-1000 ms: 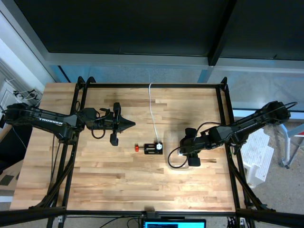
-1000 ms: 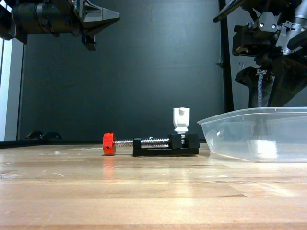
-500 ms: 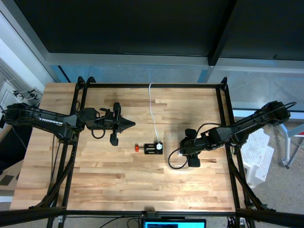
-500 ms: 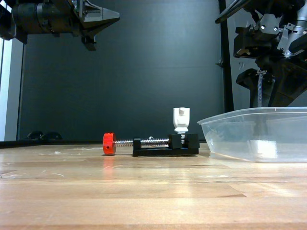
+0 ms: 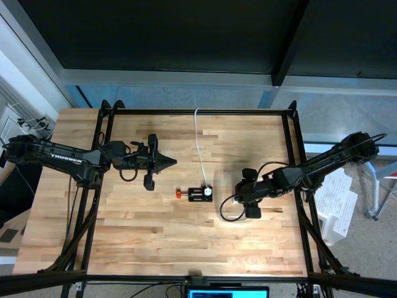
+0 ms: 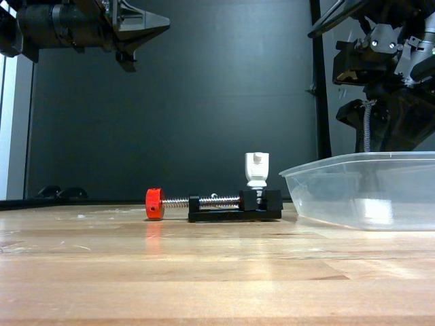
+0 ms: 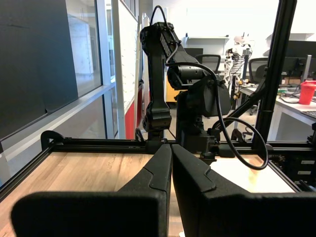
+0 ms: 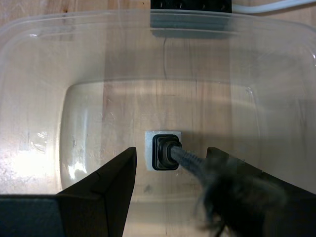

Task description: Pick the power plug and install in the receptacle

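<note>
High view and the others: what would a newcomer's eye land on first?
The open right end effector hangs over the black power plug inside the clear tray. At the table's centre the white receptacle stands upright in a black clamp with a red knob. The left end effector hovers shut, high above its left half.

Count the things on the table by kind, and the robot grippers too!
Power plug: 1
Receptacle: 1
White cord: 1
Clamp: 1
White block: 1
Tray: 1
Grippers: 2 (left gripper high over the table's left half, jaws shut; right gripper above the tray, jaws open)
Total: 8
</note>
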Motion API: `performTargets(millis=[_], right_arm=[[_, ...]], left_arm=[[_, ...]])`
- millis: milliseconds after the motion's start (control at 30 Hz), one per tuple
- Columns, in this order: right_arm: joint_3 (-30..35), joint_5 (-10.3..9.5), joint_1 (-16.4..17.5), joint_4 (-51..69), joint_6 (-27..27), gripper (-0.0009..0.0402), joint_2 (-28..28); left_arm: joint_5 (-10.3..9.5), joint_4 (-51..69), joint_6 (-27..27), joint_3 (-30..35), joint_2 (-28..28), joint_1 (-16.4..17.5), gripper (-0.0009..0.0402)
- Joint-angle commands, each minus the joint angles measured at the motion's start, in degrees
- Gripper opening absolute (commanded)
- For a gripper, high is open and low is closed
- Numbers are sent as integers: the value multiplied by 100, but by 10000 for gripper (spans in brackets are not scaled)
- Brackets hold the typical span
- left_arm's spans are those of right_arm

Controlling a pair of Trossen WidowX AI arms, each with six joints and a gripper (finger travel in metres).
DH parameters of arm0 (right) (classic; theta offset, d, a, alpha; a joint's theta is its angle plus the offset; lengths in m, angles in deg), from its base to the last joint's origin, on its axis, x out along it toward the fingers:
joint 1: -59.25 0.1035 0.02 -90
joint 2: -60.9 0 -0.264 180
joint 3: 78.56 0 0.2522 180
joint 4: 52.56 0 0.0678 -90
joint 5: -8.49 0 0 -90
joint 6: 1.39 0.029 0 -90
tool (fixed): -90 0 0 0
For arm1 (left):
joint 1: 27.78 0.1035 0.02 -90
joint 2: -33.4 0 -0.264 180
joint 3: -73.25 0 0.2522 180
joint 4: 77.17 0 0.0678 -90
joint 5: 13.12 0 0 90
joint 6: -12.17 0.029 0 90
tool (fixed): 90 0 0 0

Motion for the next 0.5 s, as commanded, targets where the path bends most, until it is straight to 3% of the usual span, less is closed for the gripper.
performTargets(millis=[33, 367, 500], right_arm=[[0, -7, 2, -72, 2, 197, 61], [-92, -4, 2, -96, 28, 195, 59], [-96, -4, 2, -146, 24, 173, 52]], left_arm=[[0, 0, 2, 2, 2, 2, 0], [0, 0, 2, 2, 2, 0, 0], [0, 0, 2, 2, 2, 0, 0]])
